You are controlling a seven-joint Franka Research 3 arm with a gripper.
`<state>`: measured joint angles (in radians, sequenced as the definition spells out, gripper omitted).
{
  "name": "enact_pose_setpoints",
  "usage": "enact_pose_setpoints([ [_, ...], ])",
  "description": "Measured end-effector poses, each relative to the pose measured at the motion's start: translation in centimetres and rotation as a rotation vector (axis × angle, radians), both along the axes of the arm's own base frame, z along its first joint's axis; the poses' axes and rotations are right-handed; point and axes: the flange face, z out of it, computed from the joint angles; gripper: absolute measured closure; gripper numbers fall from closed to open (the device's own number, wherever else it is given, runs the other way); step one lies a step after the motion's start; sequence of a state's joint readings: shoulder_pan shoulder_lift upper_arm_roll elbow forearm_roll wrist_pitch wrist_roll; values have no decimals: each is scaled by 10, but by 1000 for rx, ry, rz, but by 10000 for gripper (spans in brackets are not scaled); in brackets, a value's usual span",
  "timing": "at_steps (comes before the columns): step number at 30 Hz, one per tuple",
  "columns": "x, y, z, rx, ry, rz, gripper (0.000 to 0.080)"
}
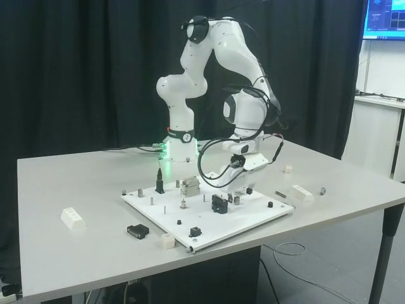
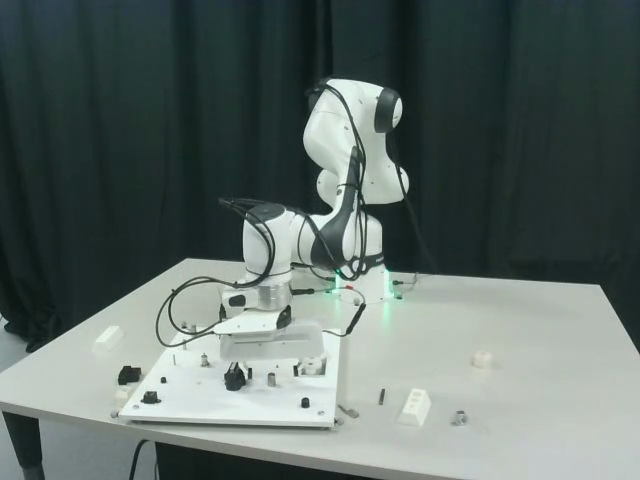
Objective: Remove round peg 4.
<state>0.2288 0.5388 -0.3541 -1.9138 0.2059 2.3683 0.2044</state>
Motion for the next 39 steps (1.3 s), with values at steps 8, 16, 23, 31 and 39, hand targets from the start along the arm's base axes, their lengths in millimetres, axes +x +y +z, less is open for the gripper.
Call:
enact_pose_setpoints([
  [8, -2, 0, -5, 1, 10, -3, 3],
  [16, -6, 0, -10, 2, 21, -4, 3],
  [23, -9, 1, -14, 5, 31, 5, 3],
  [31, -11, 2, -16, 8, 37, 27, 96],
  [39, -11, -3, -16, 6, 33, 44, 446],
])
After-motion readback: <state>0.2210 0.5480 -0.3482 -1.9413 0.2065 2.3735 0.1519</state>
